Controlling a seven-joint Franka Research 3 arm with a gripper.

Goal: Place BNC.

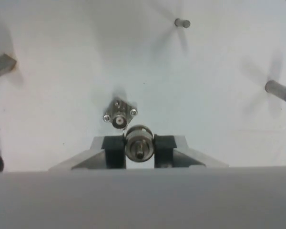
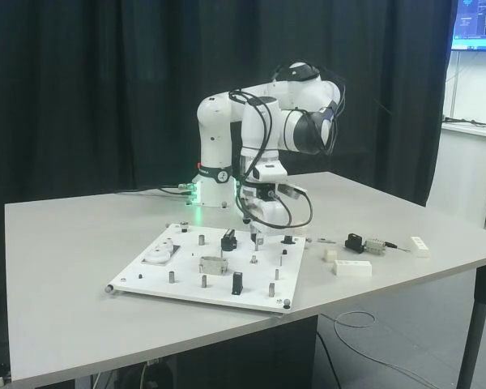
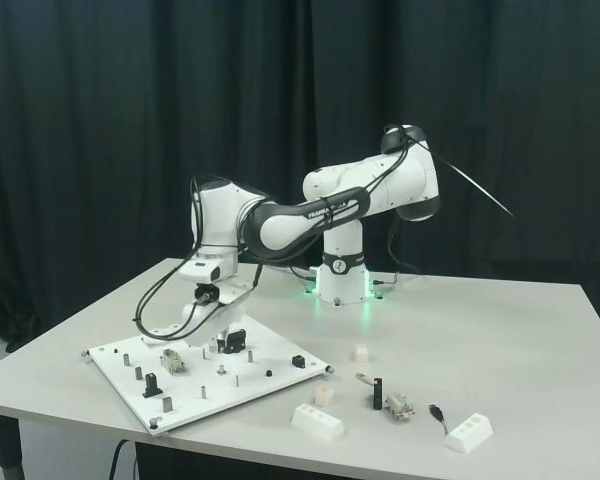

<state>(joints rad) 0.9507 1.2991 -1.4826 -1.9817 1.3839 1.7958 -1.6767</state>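
In the wrist view my gripper [image 1: 139, 145] is shut on the BNC plug [image 1: 139, 143], a grey metal cylinder held upright between the black pads [image 1: 113, 144]. Just beyond it on the white board [image 1: 205, 124] sits the BNC socket [image 1: 119, 115], a small metal flange with a screw on each side. The plug hovers close beside the socket, slightly off its axis. In the first room view the gripper [image 2: 255, 240] hangs low over the white board [image 2: 170, 288]. The second room view shows the gripper [image 3: 202, 331] just above the board [image 3: 195, 405].
Metal pegs [image 1: 182, 22] [image 1: 278, 89] and a grey block [image 1: 2, 63] stand on the board. Other fixtures are a black block [image 2: 228, 239] and a metal bracket [image 2: 213, 265]. On the grey table lie white blocks [image 2: 352, 267] [image 3: 317, 419] and a cabled connector [image 2: 364, 243].
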